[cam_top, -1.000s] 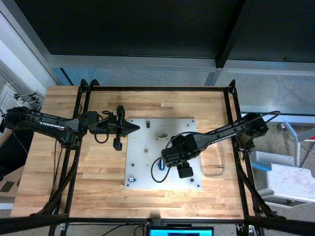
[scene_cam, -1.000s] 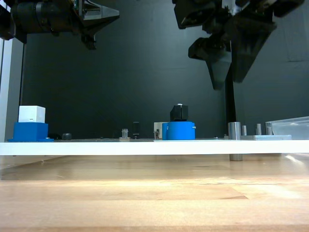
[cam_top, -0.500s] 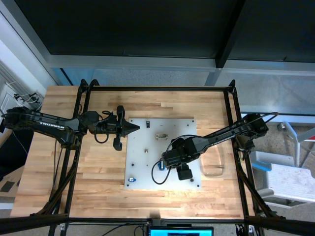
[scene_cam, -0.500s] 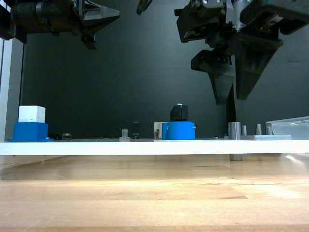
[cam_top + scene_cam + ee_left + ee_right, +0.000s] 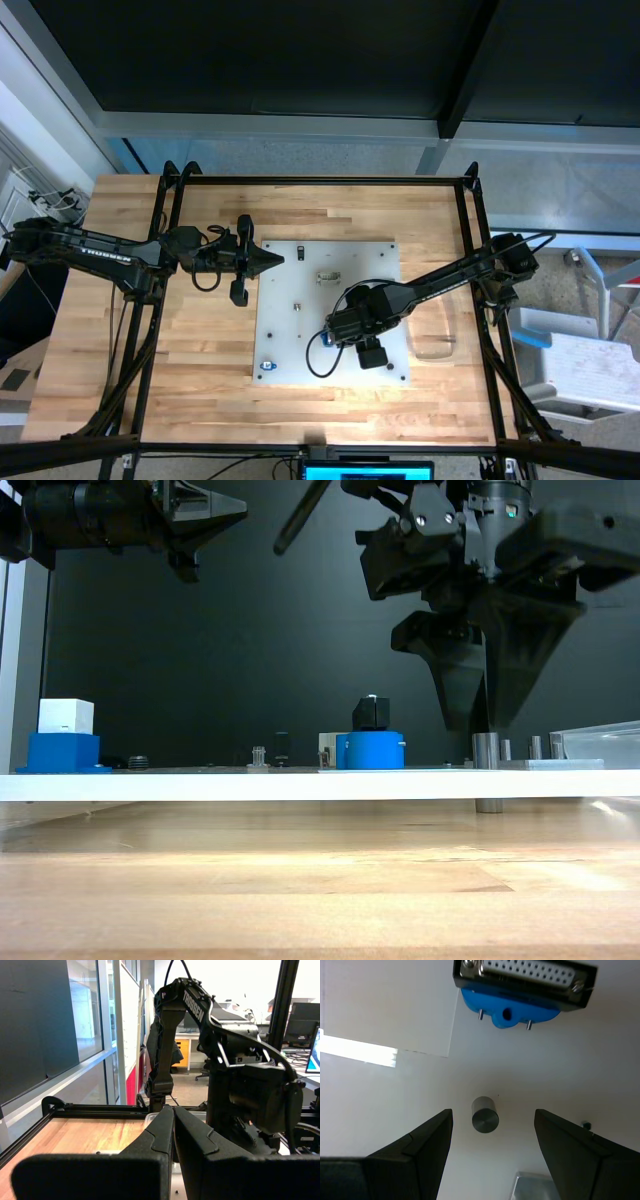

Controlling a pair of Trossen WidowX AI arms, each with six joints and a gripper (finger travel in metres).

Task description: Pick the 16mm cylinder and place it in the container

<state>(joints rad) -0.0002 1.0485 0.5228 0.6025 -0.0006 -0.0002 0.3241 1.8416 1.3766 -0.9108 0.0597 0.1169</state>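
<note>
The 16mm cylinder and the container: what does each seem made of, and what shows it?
16mm cylinder: likely metal, silvery-grey, dull sheen on its flat top. Container: seemingly clear plastic, see-through. Right gripper open, poised over the cylinder; left gripper shut, raised at the left of the board.

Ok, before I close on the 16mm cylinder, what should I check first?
1. Right gripper open: ok.
2. 16mm cylinder between the fingers: ok, roughly centred in the right wrist view.
3. Fingertips down around the cylinder: not ok; the low view shows them just above its top.
4. Cylinder upright on the board: ok.
5. Container in place beside the board's right edge: ok; its contents: cannot tell.
6. Left gripper shut, at the board's left edge, away from the cylinder: ok.
</note>
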